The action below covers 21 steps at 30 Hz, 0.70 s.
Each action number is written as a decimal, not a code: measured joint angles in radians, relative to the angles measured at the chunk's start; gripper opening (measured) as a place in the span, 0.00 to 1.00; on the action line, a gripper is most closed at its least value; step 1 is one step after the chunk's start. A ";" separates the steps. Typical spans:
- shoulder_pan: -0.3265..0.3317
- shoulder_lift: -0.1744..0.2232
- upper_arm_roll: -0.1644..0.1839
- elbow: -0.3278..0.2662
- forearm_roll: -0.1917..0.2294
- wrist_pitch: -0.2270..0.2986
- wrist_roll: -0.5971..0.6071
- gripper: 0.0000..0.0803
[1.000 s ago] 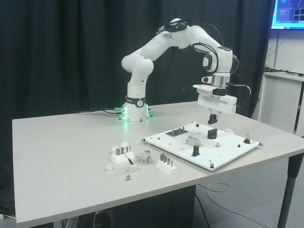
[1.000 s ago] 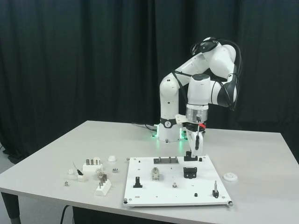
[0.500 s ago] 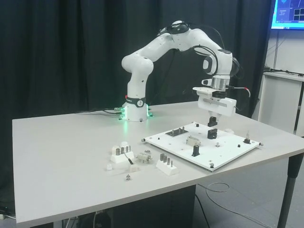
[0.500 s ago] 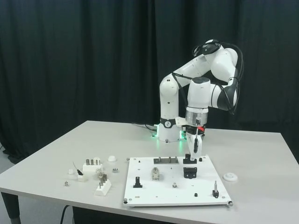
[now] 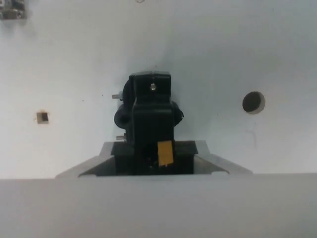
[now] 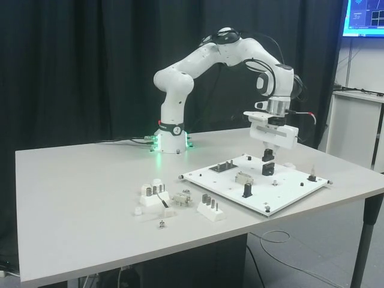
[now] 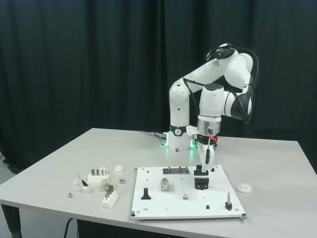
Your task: Insert D-SUB.
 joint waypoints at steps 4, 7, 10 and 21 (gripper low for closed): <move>-0.001 0.000 0.004 0.000 0.002 0.000 0.000 0.19; -0.002 0.000 0.008 0.000 0.008 0.000 0.000 0.19; -0.004 0.000 0.013 0.000 0.013 0.000 0.000 0.19; -0.005 0.000 0.016 0.001 0.014 0.000 0.000 0.19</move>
